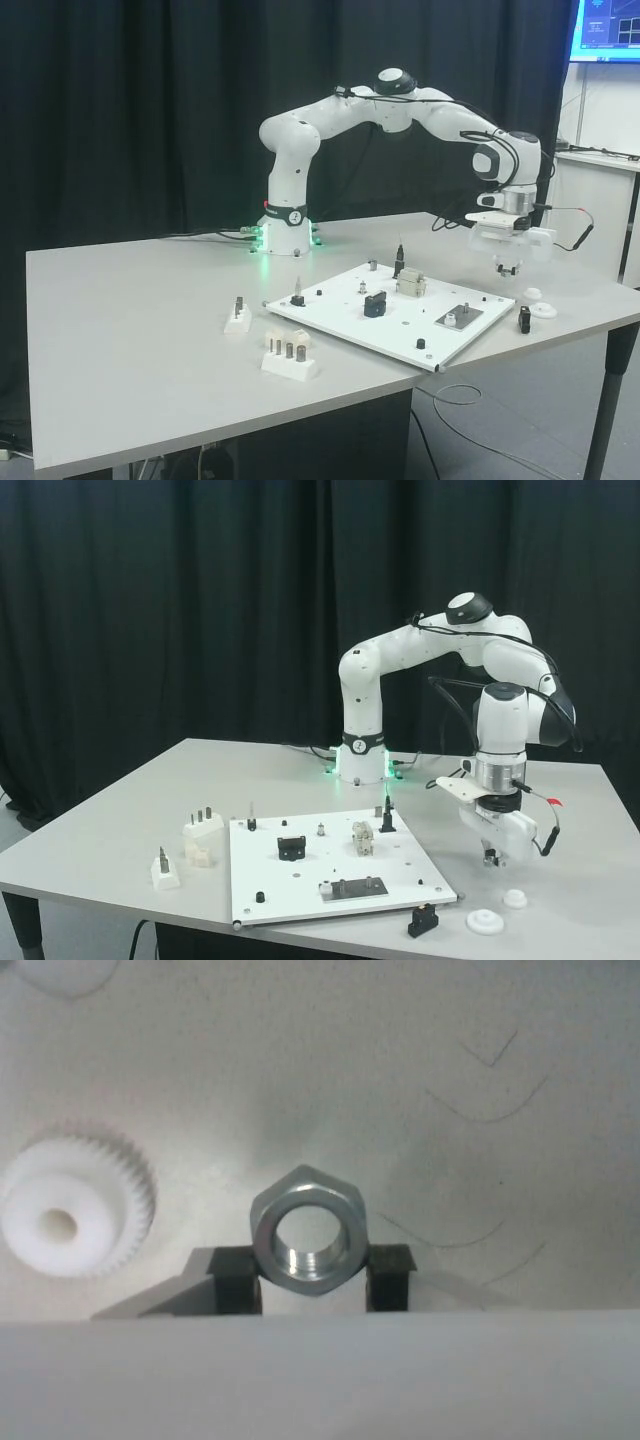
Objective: Insert bolt 4.
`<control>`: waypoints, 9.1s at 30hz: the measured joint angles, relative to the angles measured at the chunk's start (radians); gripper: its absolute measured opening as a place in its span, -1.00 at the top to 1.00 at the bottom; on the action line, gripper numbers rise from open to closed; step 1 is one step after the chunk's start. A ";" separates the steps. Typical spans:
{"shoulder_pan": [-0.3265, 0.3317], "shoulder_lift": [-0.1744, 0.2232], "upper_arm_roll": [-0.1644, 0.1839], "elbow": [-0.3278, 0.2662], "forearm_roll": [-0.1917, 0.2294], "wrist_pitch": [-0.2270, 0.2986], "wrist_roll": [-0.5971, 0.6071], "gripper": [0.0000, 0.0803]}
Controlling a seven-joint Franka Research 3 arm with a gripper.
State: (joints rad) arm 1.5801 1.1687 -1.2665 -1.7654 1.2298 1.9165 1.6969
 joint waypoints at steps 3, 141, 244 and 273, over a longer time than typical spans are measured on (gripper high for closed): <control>0.000 0.000 0.000 0.000 0.000 0.000 0.000 0.45; -0.741 0.121 -0.026 0.213 0.020 0.003 -1.671 0.45; -0.819 0.131 0.004 0.306 0.032 -0.043 -1.195 0.45; -0.818 0.131 0.005 0.309 0.037 -0.042 -0.836 0.45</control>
State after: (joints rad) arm 0.7618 1.2998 -1.2610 -1.4564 1.2669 1.8742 0.8609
